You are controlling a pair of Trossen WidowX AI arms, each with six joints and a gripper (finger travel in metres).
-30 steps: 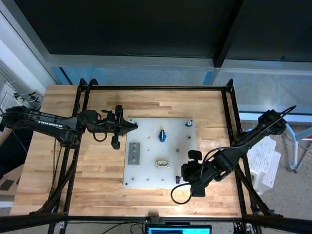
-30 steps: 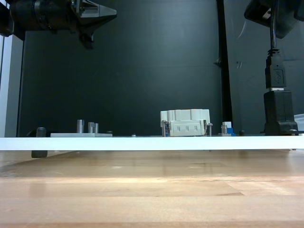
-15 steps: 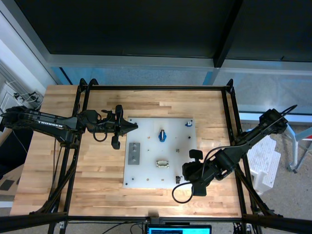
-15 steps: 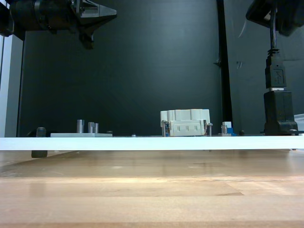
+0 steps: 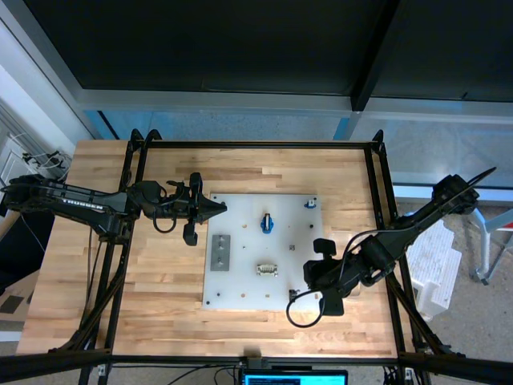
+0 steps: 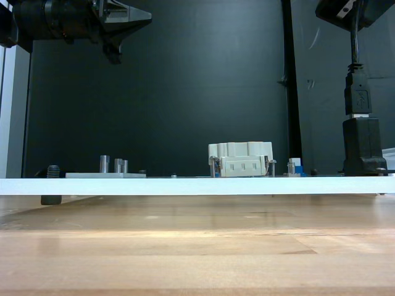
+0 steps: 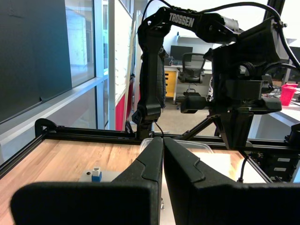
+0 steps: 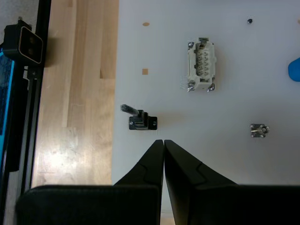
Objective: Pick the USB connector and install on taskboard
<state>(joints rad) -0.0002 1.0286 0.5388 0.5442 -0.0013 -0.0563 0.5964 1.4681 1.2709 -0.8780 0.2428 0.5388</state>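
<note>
Table: butcher-block wooden top (image 5: 160,313) inside a black frame; it carries the board and both arms reach in over it.
Taskboard: large flat white square plate (image 5: 240,241) lying in the middle of the table.
Left arm: stretched in from the left edge, roughly level and high above the table.
Left gripper (image 5: 218,208): hangs over the far left corner of the taskboard, pointing right. Its fingers are clenched together with nothing between them.
Right arm: reaches in from the right edge, bent down toward the near right part of the board.
Right gripper (image 8: 164,142): points straight down over the near right corner of the taskboard. Its fingers are pressed tip to tip and empty, raised clear of the plug.
Grey block (image 5: 219,253): rectangular, flat on the left side of the board.
Beige connector (image 5: 268,270): right of the grey block, near the board's middle, on small metal posts.
Blue part (image 5: 267,222): upright, on the far side of the beige connector.
USB connector (image 6: 357,105): stands upright in a black socket (image 6: 364,145) at the near right corner of the taskboard, with no finger touching it.
Cable (image 5: 303,314): black, rises from the plug toward the right gripper and loops past the board's near edge.
</note>
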